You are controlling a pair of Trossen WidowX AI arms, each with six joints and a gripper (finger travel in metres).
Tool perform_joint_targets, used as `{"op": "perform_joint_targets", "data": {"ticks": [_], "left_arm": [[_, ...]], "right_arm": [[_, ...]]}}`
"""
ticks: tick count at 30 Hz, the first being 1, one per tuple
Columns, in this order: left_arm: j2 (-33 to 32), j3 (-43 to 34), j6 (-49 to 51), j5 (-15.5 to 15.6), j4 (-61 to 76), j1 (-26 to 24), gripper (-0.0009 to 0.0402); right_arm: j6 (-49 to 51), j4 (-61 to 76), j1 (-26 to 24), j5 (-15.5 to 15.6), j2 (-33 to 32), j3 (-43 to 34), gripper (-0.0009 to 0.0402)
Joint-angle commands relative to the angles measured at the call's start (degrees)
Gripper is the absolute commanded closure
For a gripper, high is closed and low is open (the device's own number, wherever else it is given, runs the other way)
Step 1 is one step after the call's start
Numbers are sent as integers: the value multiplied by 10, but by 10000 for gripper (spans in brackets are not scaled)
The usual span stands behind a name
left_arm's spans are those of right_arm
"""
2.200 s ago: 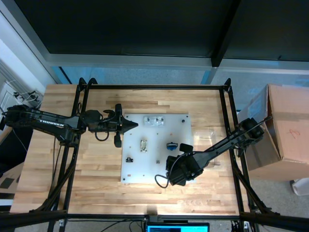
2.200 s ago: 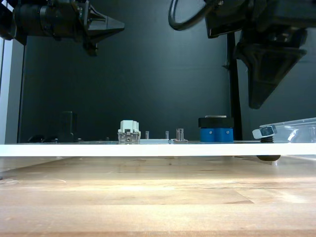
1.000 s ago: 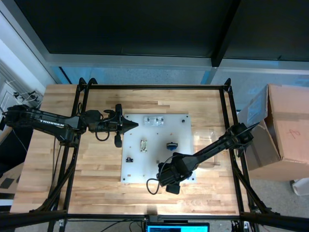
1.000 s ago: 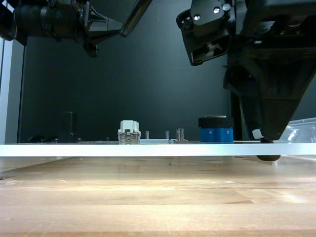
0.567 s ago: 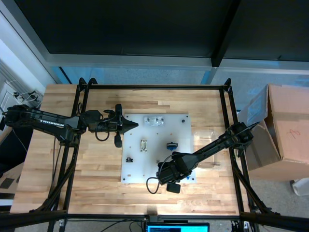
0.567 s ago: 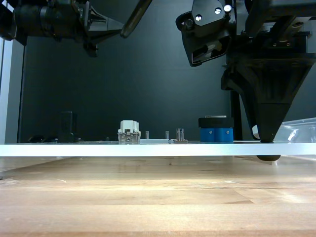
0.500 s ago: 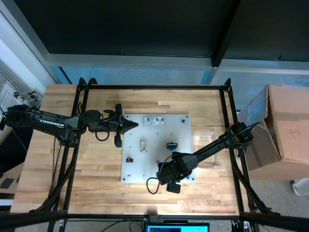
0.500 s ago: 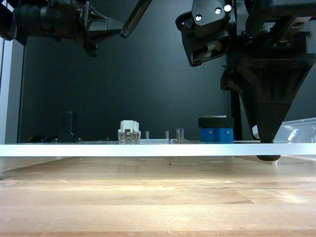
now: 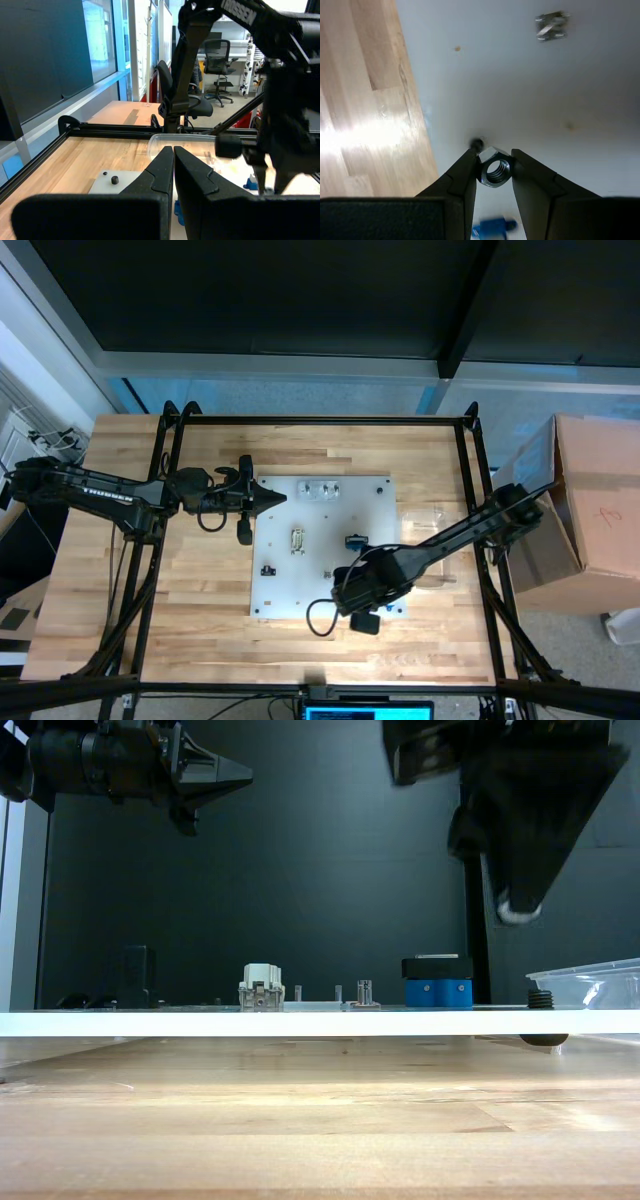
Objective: Unfasten the M12 nut and place it in the container
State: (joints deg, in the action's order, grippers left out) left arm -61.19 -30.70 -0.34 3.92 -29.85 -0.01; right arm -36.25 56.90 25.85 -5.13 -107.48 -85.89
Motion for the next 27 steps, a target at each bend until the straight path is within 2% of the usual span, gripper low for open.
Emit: {"op": "perform_joint_targets", "data": {"ticks": [1, 17, 22, 27], "left_arm": [[0, 0, 0, 0, 0, 0, 393], [0, 0, 0, 0, 0, 0, 393], [0, 0, 0, 0, 0, 0, 393], [0, 0, 0, 0, 0, 0, 393]], "right_arm": [[3, 19, 0, -9, 48, 30, 373], [-4, 61, -46, -14, 344, 279, 373], [-3, 70, -50, -13, 388, 330, 373], [-4, 30, -50, -12, 379, 388, 373]]}}
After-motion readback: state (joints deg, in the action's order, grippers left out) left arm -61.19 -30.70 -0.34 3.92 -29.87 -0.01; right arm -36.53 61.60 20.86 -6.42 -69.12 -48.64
